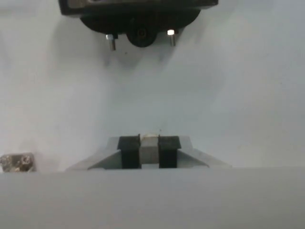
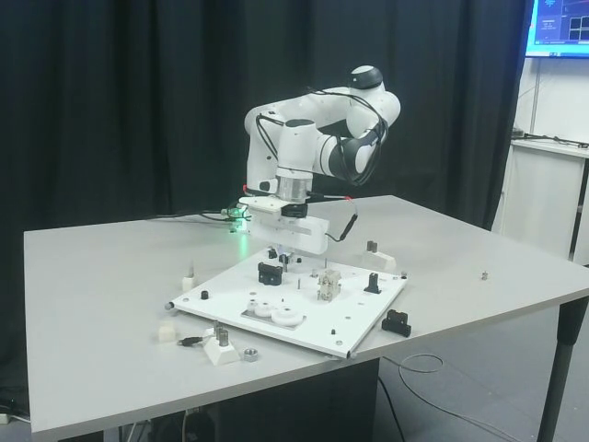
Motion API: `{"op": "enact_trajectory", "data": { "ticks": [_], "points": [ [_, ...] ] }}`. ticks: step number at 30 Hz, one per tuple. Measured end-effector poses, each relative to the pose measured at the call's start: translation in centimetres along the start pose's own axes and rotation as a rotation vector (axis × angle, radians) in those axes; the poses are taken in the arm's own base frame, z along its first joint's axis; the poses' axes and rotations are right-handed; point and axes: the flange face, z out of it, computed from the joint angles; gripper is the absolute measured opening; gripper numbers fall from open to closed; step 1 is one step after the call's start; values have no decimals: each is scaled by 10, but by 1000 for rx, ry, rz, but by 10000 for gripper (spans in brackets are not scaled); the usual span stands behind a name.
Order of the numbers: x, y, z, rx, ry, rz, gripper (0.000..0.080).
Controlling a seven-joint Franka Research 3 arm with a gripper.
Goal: Insert square peg 2.
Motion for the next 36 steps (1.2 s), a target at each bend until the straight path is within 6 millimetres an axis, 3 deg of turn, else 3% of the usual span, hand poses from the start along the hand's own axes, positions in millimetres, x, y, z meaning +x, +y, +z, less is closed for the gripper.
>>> {"op": "enact_trajectory", "data": {
  "ticks": [36],
  "points": [
    [-1,5,2,-25,-41,18,75]
  ]
}}
